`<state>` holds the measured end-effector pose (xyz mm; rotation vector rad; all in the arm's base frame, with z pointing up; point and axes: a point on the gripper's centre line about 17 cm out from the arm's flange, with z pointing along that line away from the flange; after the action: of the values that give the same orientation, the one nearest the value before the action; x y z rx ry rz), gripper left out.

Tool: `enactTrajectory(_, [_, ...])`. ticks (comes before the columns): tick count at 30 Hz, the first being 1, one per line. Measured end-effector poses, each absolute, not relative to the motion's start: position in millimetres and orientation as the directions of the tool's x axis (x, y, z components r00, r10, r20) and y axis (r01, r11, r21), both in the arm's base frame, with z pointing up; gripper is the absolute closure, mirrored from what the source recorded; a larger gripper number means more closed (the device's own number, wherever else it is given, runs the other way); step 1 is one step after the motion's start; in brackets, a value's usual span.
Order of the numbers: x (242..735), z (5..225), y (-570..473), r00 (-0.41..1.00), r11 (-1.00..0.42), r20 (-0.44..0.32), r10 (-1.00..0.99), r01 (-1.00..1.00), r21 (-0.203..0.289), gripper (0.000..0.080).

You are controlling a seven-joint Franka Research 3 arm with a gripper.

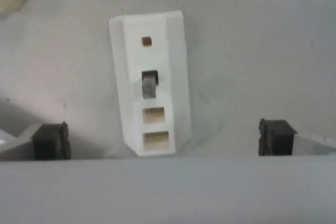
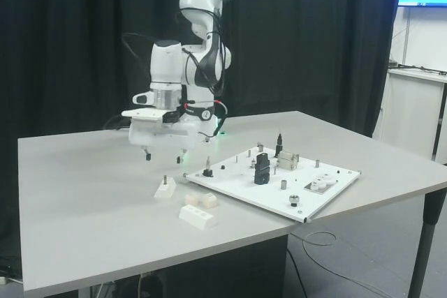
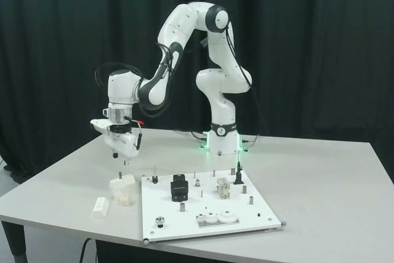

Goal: Pick square peg 2.

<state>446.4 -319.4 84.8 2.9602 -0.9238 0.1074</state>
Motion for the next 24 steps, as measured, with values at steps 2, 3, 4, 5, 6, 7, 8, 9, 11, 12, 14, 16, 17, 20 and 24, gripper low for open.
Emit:
enactTrajectory(2, [448.8,81.4,-320.0,0.824,-0.825,0.076,-0.562,-0.565,0.015,0.0003])
enactTrajectory(3, [450.0,80.0,-320.3,0.825,-0.827,0.075,-0.560,-0.562,0.015,0.0003])
enactTrajectory(4, [451.4,78.5,-320.7,0.826,-0.828,0.074,-0.558,-0.561,0.016,0.0003])
enactTrajectory(5, [452.7,76.9,-321.0,0.826,-0.828,0.074,-0.558,-0.561,0.016,0.0003])
enactTrajectory(6, [453.7,75.2,-321.2,0.827,-0.828,0.072,-0.558,-0.561,0.017,0.0003])
enactTrajectory(7, [454.7,73.4,-321.4,0.827,-0.828,0.071,-0.558,-0.560,0.019,0.0003])
enactTrajectory(8, [455.7,72.0,-321.7,0.827,-0.828,0.069,-0.557,-0.560,0.021,0.0003])
enactTrajectory(9, [456.7,70.5,-321.8,0.828,-0.829,0.068,-0.557,-0.559,0.023,0.0003])
enactTrajectory(11, [458.6,67.4,-321.7,0.828,-0.829,0.065,-0.557,-0.559,0.026,0.0003])
enactTrajectory(12, [459.5,65.9,-321.6,0.827,-0.828,0.064,-0.558,-0.560,0.026,0.0003])
enactTrajectory(14, [460.8,62.7,-321.4,0.825,-0.825,0.061,-0.562,-0.564,0.026,0.0003])
enactTrajectory(16, [461.7,59.6,-321.3,0.821,-0.821,0.058,-0.568,-0.570,0.024,0.0003])
enactTrajectory(17, [461.7,58.1,-321.4,0.820,-0.820,0.056,-0.570,-0.572,0.024,0.0003])
enactTrajectory(20, [460.7,53.3,-321.8,0.819,-0.819,0.047,-0.572,-0.574,0.028,0.0003])
enactTrajectory(24, [458.6,47.9,-322.1,0.821,-0.821,0.036,-0.569,-0.570,0.035,0.0003])
